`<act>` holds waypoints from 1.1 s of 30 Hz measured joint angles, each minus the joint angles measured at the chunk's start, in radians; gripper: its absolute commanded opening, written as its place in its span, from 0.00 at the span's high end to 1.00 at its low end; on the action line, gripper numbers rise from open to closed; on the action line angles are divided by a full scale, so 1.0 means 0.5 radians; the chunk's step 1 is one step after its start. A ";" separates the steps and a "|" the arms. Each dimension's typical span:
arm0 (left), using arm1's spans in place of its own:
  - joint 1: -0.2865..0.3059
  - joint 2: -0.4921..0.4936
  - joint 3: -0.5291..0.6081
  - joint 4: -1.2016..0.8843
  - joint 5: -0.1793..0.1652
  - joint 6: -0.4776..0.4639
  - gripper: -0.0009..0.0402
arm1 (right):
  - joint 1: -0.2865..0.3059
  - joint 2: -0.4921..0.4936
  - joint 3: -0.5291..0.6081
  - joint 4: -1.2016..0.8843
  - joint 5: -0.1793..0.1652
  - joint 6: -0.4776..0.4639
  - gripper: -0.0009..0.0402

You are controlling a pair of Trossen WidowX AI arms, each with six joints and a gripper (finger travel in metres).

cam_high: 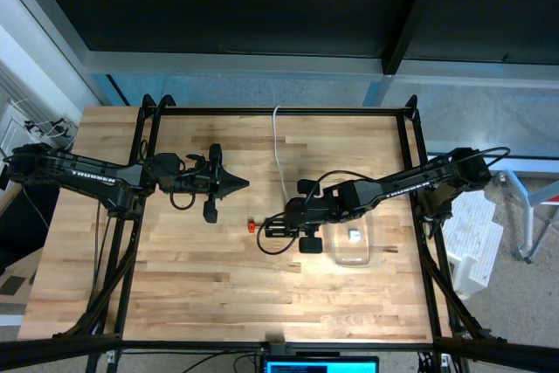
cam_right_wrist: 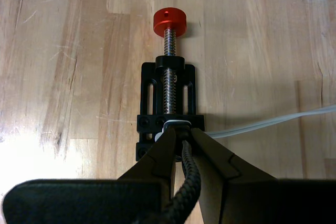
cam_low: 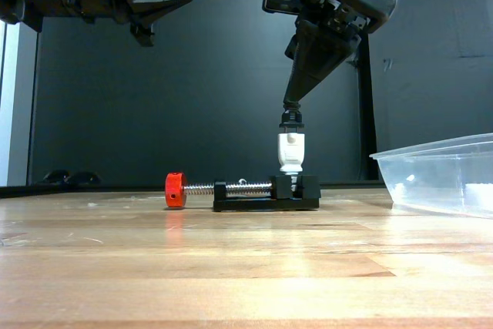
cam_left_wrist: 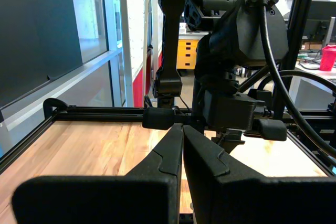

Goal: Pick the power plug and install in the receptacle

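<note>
In the low view my right gripper [cam_low: 292, 105] points straight down, shut on the tiny black power plug [cam_low: 291, 120]. The plug sits on top of the white receptacle [cam_low: 290, 152], touching it. The receptacle stands upright in the black mini vise [cam_low: 266, 193] with its orange-red knob [cam_low: 175, 189]. In the right wrist view the fingertips [cam_right_wrist: 167, 141] close over the vise's jaw end [cam_right_wrist: 168, 121], and a braided black cord [cam_right_wrist: 186, 182] runs between them. My left gripper [cam_high: 238, 183] hovers shut and empty, well left of the vise [cam_high: 272, 228].
A clear plastic tray [cam_high: 368, 255] with a small white piece [cam_high: 355, 235] lies right of the vise. The thin white cord [cam_high: 279, 150] runs from the receptacle to the far edge. A black frame [cam_high: 279, 111] borders the wooden table.
</note>
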 measured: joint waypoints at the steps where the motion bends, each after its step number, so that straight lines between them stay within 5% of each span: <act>1: 0.000 0.000 0.000 -0.001 0.001 -0.001 0.98 | 0.000 -0.008 -0.017 0.016 0.000 0.002 0.98; 33: 0.000 0.000 0.000 0.000 0.000 0.000 0.98 | -0.009 0.018 -0.134 0.193 -0.008 0.015 0.98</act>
